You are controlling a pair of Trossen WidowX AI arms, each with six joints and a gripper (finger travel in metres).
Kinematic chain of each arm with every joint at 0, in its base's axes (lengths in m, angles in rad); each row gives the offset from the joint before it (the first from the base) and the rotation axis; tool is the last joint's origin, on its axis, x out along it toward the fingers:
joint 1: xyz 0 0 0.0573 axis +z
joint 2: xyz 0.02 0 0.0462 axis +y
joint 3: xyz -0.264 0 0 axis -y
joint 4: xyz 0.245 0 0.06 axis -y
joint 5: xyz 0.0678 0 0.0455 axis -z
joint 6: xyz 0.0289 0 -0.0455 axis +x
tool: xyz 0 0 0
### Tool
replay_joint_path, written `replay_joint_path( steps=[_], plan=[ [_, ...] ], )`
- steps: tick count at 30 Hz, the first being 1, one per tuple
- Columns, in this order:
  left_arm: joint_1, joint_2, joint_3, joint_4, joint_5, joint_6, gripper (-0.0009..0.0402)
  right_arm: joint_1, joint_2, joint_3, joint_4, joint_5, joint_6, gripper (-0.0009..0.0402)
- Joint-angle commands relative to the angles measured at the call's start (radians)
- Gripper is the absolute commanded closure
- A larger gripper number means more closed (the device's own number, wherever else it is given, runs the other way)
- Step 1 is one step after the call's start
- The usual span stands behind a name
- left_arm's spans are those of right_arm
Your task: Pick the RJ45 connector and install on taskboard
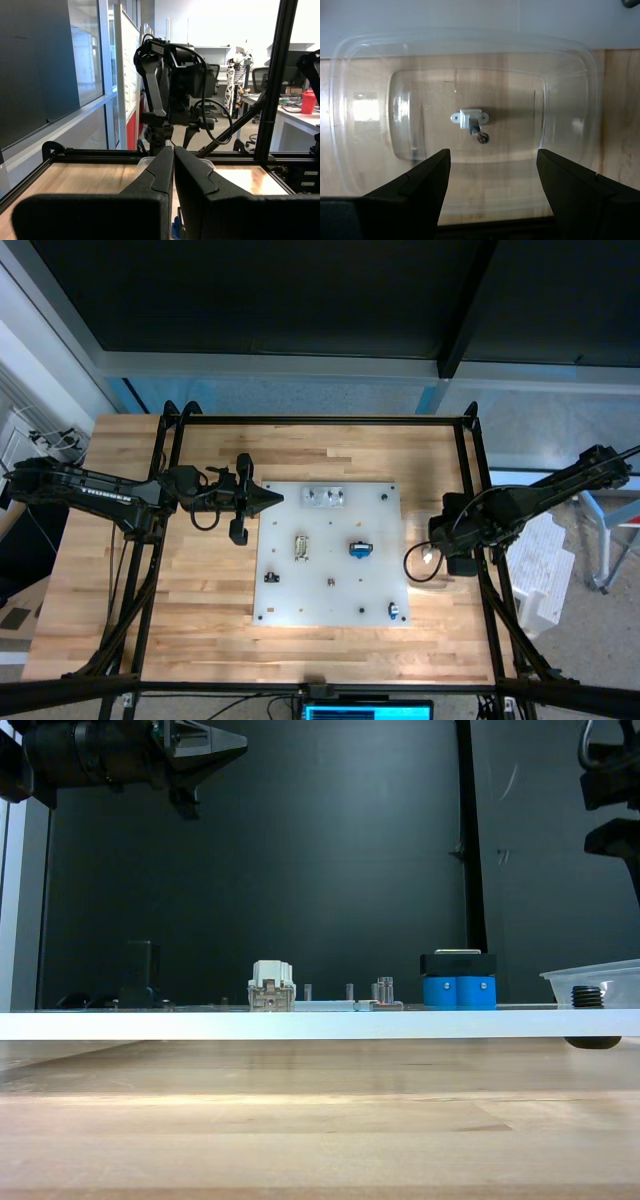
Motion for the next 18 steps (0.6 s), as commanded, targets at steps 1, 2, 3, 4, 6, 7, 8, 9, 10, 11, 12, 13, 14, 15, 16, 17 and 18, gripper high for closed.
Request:
replay_joint_path(
  steps=[1,2,3,4,6,7,8,9,10,11,12,13,14,15,16,17,18],
  plan=[
    [0.0,0.0,0.0,0.0,0.0,0.0,0.0393,0.001,0.0,-0.032,0.038,0.0,-0.001,0.0154],
    [0.0,0.0,0.0,0.0,0.0,0.0,0.0393,0.002,0.0,-0.043,0.051,0.0,0.0,0.0154],
    [0.0,0.0,0.0,0.0,0.0,0.0,0.0393,0.002,0.001,-0.054,0.064,0.0,0.0,0.0154],
    [0.0,0.0,0.0,0.0,0.0,0.0,0.0393,0.002,0.003,-0.064,0.078,0.0,0.0,0.0154],
    [0.0,0.0,0.0,0.0,0.0,0.0,0.0393,0.003,0.006,-0.083,0.11,0.0,0.0,0.0154],
    [0.0,0.0,0.0,0.0,0.0,0.0,0.0393,0.003,0.008,-0.092,0.124,0.0,0.0,0.0154],
    [0.0,0.0,0.0,0.0,0.0,0.0,0.0393,0.003,0.009,-0.101,0.136,0.0,0.0,0.0154],
    [0.0,0.0,0.0,0.0,0.0,0.0,0.0393,0.004,0.011,-0.109,0.143,-0.003,0.0,0.0154],
    [0.0,0.0,0.0,0.0,0.0,0.0,0.0393,0.004,0.016,-0.111,0.14,-0.006,0.0,0.0154],
    [0.0,0.0,0.0,0.0,0.0,0.0,0.0393,0.004,0.018,-0.111,0.138,-0.006,0.001,0.0154],
    [0.0,0.0,0.0,0.0,0.0,0.0,0.0393,0.005,0.021,-0.111,0.14,-0.008,0.001,0.0154],
    [0.0,0.001,0.0,0.0,0.0,0.0,0.0393,0.005,0.024,-0.111,0.142,-0.01,0.001,0.0155],
    [0.0,0.0,0.0,0.0,0.0,0.0,0.0393,0.005,0.03,-0.111,0.145,-0.011,0.002,0.0157],
    [0.0,0.0,0.0,0.0,0.0,0.0,0.0393,0.005,0.036,-0.111,0.148,-0.012,0.002,0.0159],
    [0.0,0.0,0.0,0.0,0.0,0.0,0.0393,0.005,0.041,-0.112,0.157,-0.012,0.002,0.0163],
    [0.0,0.0,0.0,0.0,0.0,0.0,0.0393,0.005,0.048,-0.114,0.168,-0.013,0.001,0.0166],
    [0.0,0.0,0.0,0.0,0.0,0.0,0.0393,0.006,0.051,-0.117,0.179,-0.013,0.0,0.017]
  ],
)
